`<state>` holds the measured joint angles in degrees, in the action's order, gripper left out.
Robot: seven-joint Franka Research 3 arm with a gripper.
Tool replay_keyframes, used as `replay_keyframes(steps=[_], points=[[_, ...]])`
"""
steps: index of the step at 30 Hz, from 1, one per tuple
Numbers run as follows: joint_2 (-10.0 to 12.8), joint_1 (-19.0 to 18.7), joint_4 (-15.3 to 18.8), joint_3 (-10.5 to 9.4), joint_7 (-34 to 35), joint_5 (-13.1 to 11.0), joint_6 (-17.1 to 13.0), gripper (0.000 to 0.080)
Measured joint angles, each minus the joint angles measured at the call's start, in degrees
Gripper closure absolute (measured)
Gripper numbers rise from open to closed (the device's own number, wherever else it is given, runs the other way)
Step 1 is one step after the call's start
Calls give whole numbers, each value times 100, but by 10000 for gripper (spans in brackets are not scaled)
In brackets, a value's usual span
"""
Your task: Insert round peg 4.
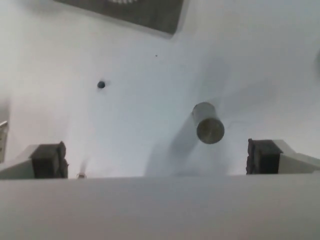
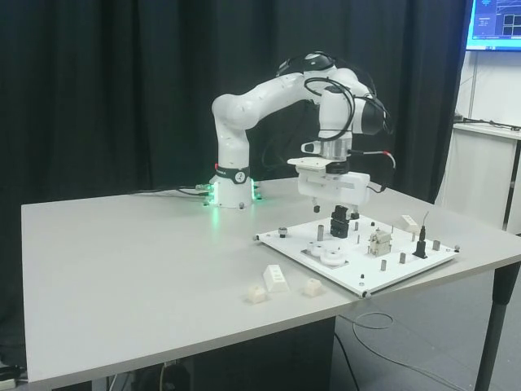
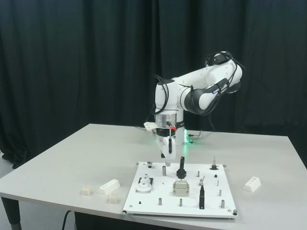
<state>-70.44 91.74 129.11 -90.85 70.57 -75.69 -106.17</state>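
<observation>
Wrist view: the gripper [image 1: 157, 157] has its two black fingertip pads [image 1: 49, 160] spread wide, nothing between them. The round peg [image 1: 208, 125], a short grey cylinder, stands upright on the white board [image 1: 150, 100], ahead of the fingertip line and nearer one pad than the other, touching neither. A small black hole [image 1: 101, 85] sits in the board at about 10 o'clock from the peg, well apart from it. A grey panel [image 1: 140, 12] crosses the far edge.

First room view: the white arm [image 2: 269, 90] reaches from its base [image 2: 232, 191], where green lights glow, out over the white board [image 2: 358, 281] on the grey table [image 2: 122, 261]. The gripper [image 2: 335, 202] hangs above the board's rear part, fingers pointing down. A short grey peg [image 2: 319, 232] stands on the board at about 7 o'clock from the gripper, below it and not touching; whether it is the same peg I cannot tell. A black fixture [image 2: 340, 221] stands just beneath the hand. Three small white blocks [image 2: 277, 279] lie on the table near the board's near corner.

Second room view: the gripper [image 3: 166, 154] hovers over the board's [image 3: 158, 201] rear left area. A thin grey peg [image 3: 163, 170] stands directly at 6 o'clock under it, a gap between them. A black handle-like part [image 3: 181, 168] stands at 4 o'clock from the gripper. One white block [image 3: 252, 182] lies apart on the table [image 3: 72, 158]
</observation>
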Motion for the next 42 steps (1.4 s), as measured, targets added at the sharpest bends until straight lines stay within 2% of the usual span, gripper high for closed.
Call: replay_keyframes(steps=[17, 25, 42], points=[[-1, 26, -75, -69, 0, -6, -68, 3], [-2, 79, -136, -212, 6, -30, -247, 3], [-6, 273, -257, -488, 17, -94, -374, 3]])
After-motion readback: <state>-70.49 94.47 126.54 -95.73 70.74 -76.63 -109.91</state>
